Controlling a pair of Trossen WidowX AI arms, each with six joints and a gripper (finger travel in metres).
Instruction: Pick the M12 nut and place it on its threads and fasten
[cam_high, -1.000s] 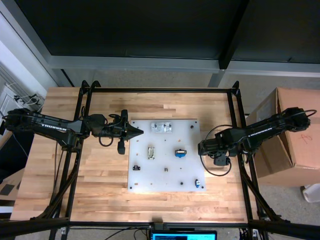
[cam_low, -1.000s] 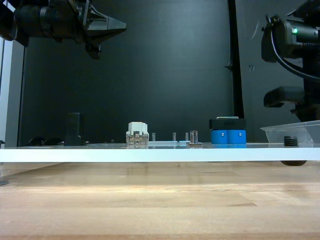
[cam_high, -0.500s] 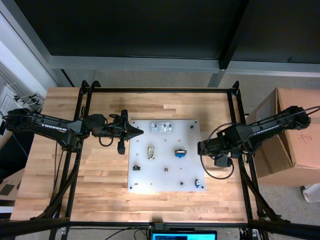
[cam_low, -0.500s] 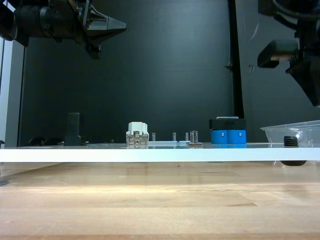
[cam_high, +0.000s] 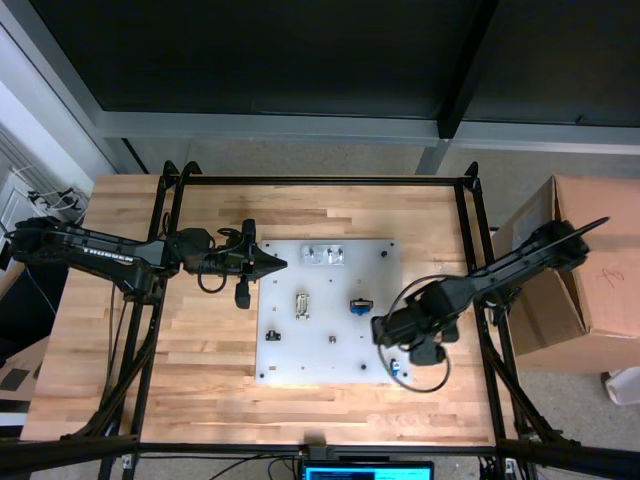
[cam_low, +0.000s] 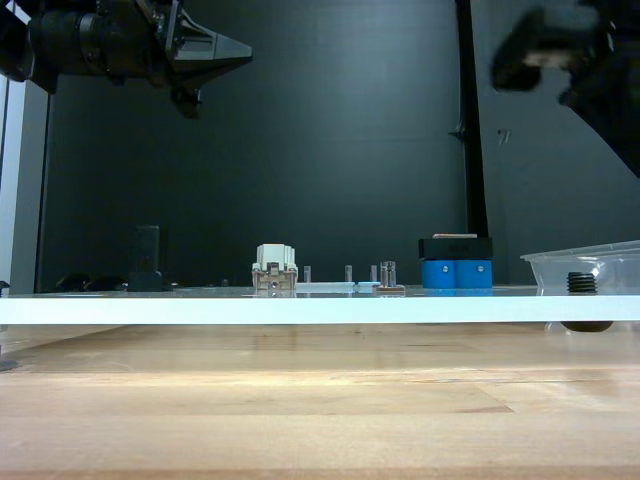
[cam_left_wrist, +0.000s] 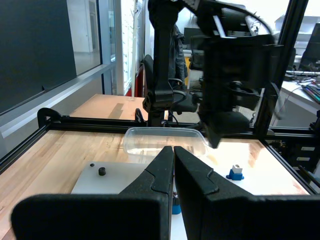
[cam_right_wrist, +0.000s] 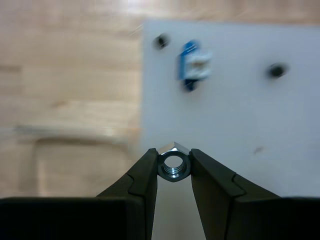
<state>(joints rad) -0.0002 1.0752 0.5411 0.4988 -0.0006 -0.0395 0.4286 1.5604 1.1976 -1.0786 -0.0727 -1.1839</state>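
So the pick looks done: the right gripper (cam_high: 384, 332), above the board's (cam_high: 300, 345) near right corner, pinches the M12 nut (cam_right_wrist: 173, 166), its stud (cam_low: 581, 283) bare, fastening yet to come; the left gripper (cam_left_wrist: 173, 150), fingers pressed together, hangs at its left edge

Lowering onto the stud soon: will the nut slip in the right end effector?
Probably stiff and light: the nut is small bare metal. It might pivot or slip: the right end effector, over the board's near right, pinches just two sides at its tips. Left end effector sits shut at the board's left edge.
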